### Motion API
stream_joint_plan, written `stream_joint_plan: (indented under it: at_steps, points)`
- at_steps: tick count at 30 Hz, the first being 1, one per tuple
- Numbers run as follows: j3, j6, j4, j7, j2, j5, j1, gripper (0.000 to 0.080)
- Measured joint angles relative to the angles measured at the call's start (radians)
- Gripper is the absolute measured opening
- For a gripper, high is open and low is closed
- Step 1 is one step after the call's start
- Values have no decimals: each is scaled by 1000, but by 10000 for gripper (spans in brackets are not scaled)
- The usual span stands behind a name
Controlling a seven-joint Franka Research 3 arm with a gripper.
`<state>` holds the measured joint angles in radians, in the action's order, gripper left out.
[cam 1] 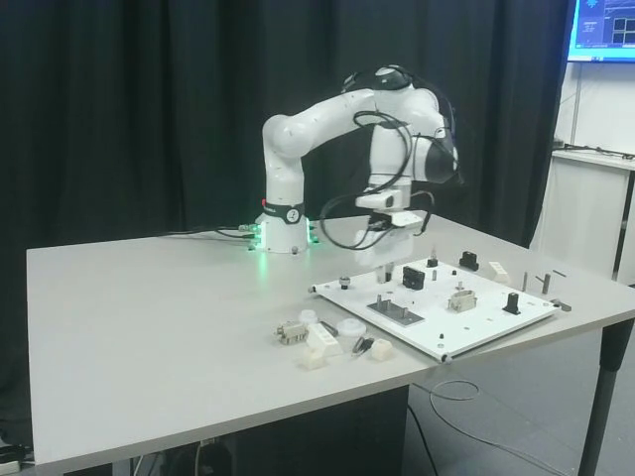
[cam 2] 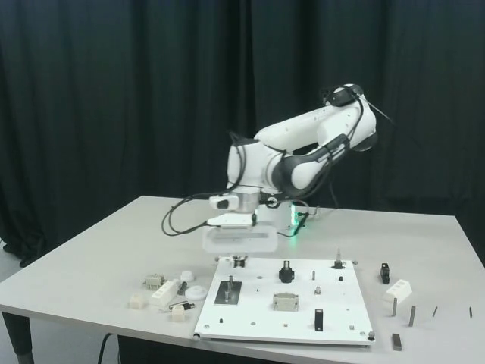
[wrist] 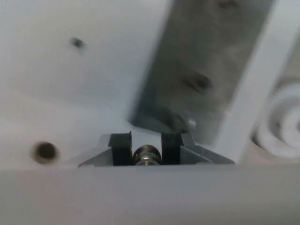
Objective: Place BNC.
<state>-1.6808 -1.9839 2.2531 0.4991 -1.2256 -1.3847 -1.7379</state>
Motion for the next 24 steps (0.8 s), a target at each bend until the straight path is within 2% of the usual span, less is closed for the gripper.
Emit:
stream_joint_plan:
  at_steps: [11, 17, 24]
  points:
    - [-7, 26, 11, 156, -24, -84, -121, 130]
    - [-26, 32, 9, 213, -50, -132, -178, 130]
    - [-51, 32, -4, 267, -58, -159, -229, 130]
